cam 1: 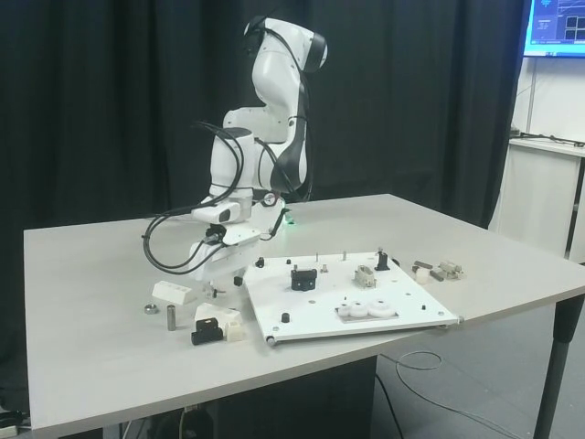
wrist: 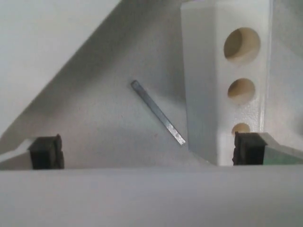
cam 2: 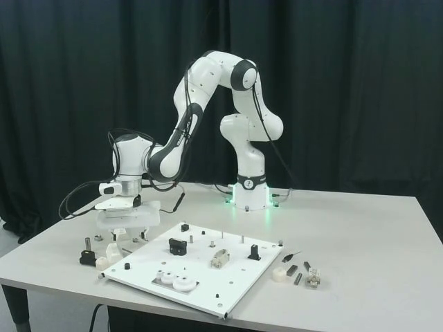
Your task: Remove round peg 1.
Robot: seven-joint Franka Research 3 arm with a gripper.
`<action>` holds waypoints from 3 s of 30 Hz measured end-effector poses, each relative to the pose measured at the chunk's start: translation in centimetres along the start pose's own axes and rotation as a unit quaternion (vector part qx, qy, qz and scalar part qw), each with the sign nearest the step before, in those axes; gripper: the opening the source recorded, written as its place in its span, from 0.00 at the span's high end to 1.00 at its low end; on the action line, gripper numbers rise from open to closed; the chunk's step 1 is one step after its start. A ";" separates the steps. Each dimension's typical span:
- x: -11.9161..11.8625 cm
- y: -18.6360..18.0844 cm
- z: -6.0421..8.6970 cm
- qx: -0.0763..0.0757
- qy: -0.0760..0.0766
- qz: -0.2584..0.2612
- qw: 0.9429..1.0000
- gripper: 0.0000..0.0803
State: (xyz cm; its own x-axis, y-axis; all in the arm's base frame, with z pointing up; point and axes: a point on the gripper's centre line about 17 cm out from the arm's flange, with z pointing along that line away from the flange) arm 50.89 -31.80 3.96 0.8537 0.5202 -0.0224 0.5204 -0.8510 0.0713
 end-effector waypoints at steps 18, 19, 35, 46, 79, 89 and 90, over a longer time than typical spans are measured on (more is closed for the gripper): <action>1.0 0.4 -1.1 0.010 0.004 -0.003 1.000 0.00; 1.1 0.4 -1.2 0.011 0.004 -0.003 1.000 0.00; 1.6 1.1 -2.2 0.015 0.007 -0.004 1.000 0.00; 1.9 1.6 -3.0 0.016 0.010 -0.004 1.000 0.00; 4.5 -1.2 -5.9 0.065 0.015 0.024 0.997 0.00; 6.2 -5.3 -7.4 0.108 0.002 0.056 0.993 0.00; 6.3 -5.8 -7.5 0.111 -0.001 0.058 0.992 0.00</action>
State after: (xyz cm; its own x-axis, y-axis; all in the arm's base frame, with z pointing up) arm 53.12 -23.03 10.91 0.9078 0.4184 -0.0282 0.4101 -0.8998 -0.1487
